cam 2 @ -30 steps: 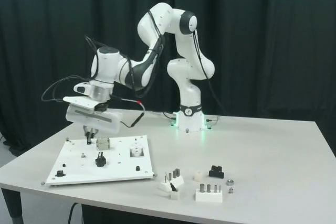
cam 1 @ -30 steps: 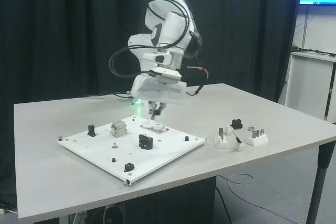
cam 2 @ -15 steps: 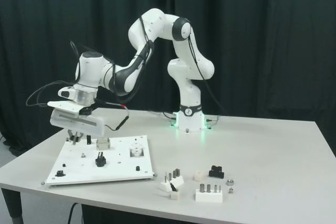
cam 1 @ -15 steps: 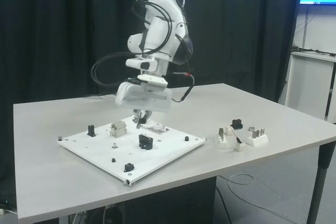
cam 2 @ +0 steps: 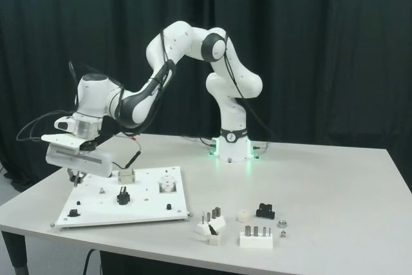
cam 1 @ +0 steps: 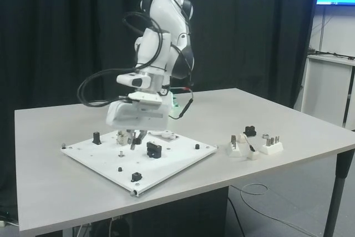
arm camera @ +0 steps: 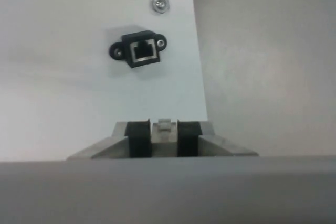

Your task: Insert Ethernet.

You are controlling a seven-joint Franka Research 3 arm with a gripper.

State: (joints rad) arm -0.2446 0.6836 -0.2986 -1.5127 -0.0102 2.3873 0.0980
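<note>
Gripper carries Ethernet plug toward board-mounted socket

The black two-finger gripper (arm camera: 164,139) is clamped on a small grey plastic Ethernet plug (arm camera: 164,128), likely light, rigid, with a fragile latch; best held by its flat sides. Beyond it, the black Ethernet socket (arm camera: 139,51) sits near the white square board's (arm camera: 63,77) edge.

The Ethernet socket (arm camera: 140,51) is a small black block with two side ears, fixed flat on the white board (arm camera: 63,93) near one of its edges, its square opening facing up toward the wrist camera and showing nothing inside. Just beside it, closer to the board's corner, sits a grey hex nut (arm camera: 160,4). The Ethernet plug (arm camera: 164,128) is a small grey piece pinched between the two black fingertips of the gripper (arm camera: 164,139), held above the board and apart from the socket.
</note>
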